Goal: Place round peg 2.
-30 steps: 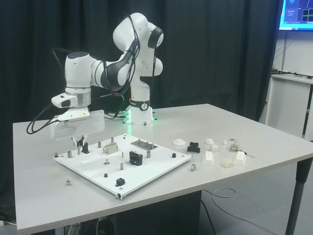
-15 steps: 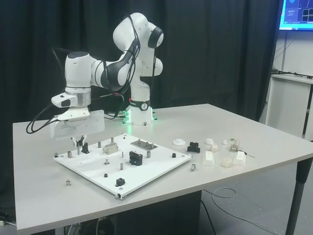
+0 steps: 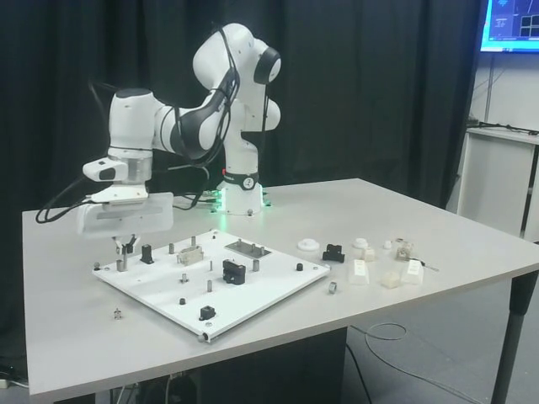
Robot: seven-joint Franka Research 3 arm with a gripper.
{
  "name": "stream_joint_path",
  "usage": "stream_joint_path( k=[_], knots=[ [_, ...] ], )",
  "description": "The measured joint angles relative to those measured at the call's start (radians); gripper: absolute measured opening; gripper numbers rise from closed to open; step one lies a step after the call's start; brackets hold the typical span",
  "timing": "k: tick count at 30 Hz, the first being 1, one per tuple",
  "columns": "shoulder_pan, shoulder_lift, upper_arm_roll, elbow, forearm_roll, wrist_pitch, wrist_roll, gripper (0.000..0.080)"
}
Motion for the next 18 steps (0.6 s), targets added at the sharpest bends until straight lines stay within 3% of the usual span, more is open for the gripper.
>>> stream_joint_path(
  k=[8, 18],
  knots=[
    [-0.018, 0.018, 0.002, 0.002, 0.035, 0.042, 0.0, 0.0059],
    [-0.052, 0.061, 0.011, 0.043, 0.088, 0.048, -0.004, 0.0059]
  ],
)
